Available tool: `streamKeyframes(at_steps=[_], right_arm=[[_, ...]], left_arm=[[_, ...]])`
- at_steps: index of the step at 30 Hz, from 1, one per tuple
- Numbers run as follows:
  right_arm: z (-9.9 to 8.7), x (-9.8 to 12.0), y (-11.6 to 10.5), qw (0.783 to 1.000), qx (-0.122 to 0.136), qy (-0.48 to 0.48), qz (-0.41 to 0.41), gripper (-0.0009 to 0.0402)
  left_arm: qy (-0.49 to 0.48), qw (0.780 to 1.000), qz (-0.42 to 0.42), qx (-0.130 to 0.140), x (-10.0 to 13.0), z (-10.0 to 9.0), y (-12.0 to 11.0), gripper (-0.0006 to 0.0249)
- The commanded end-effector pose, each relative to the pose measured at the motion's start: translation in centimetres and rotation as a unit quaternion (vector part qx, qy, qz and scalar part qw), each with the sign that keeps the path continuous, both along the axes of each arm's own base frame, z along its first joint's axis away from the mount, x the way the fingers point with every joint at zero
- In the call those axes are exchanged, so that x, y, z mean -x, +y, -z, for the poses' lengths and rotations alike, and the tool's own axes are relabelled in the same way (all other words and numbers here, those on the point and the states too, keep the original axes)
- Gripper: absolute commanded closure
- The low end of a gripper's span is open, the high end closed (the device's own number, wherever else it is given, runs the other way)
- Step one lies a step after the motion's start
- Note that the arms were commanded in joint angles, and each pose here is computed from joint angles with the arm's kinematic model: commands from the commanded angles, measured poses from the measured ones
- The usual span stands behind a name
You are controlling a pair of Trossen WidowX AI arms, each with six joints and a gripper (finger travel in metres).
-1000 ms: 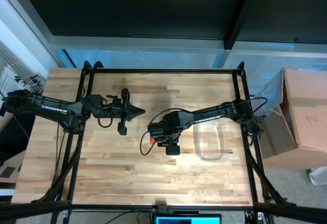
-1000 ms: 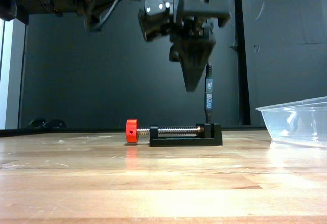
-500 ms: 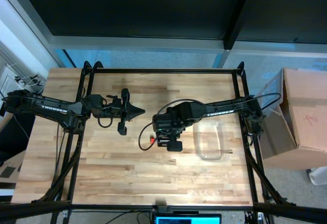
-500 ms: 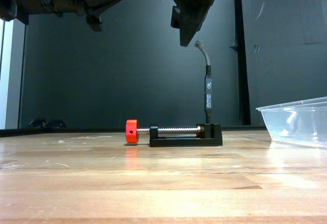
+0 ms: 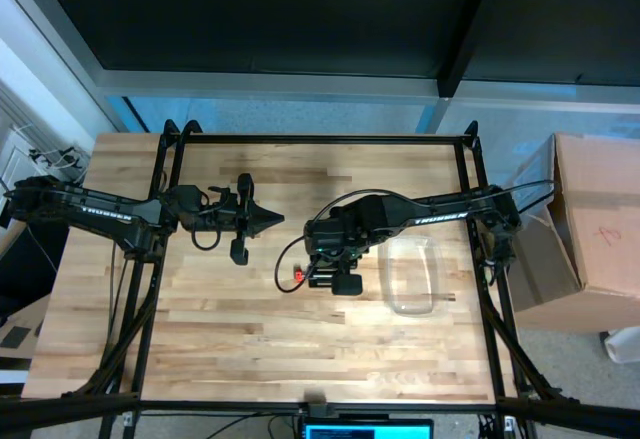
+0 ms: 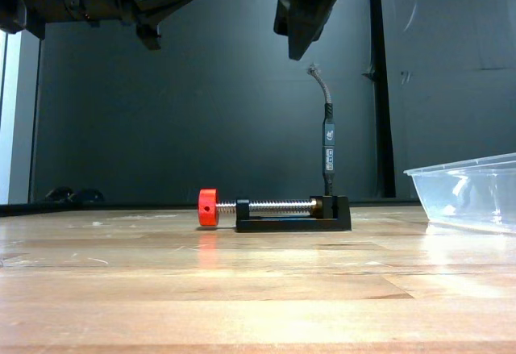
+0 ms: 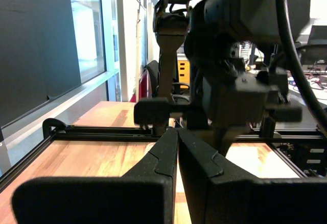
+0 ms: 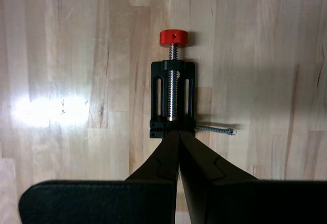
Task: Remove the USB-C connector from the USB-C receptacle and place in the container
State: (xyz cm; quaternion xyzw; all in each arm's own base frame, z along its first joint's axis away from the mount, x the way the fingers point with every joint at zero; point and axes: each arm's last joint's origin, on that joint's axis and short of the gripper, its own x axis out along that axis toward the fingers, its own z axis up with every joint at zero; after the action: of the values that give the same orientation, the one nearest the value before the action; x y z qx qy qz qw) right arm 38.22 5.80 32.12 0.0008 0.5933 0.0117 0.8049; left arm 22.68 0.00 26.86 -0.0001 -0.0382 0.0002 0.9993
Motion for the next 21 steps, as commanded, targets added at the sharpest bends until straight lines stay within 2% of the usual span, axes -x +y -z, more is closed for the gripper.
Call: streamKeyframes(at_steps=[1,9,18,21], right_arm=[[-1.1,1.1,-0.1,1.0,-0.002,-0.013,-0.001,0.0393],[-2.9,3.4,-0.5,0.999,0.001,-0.032,-0.004,0.0393],[-2.9,3.6,-0.4,1.0,0.001,-0.03,-0.006,0.0392],[-2.9,3.6,-0.4,1.0,0.001,-0.031,-0.005,0.0378]], left_arm=[[0.0,1.0,0.0,0.0,0.0,0.0,0.0,0.0243],[0.0,1.0,0.0,0.0,0.0,0.0,0.0,0.0243],[0.0,1.0,0.0,0.0,0.0,0.0,0.0,0.0243],[0.0,1.0,0.0,0.0,0.0,0.0,0.0,0.0243]])
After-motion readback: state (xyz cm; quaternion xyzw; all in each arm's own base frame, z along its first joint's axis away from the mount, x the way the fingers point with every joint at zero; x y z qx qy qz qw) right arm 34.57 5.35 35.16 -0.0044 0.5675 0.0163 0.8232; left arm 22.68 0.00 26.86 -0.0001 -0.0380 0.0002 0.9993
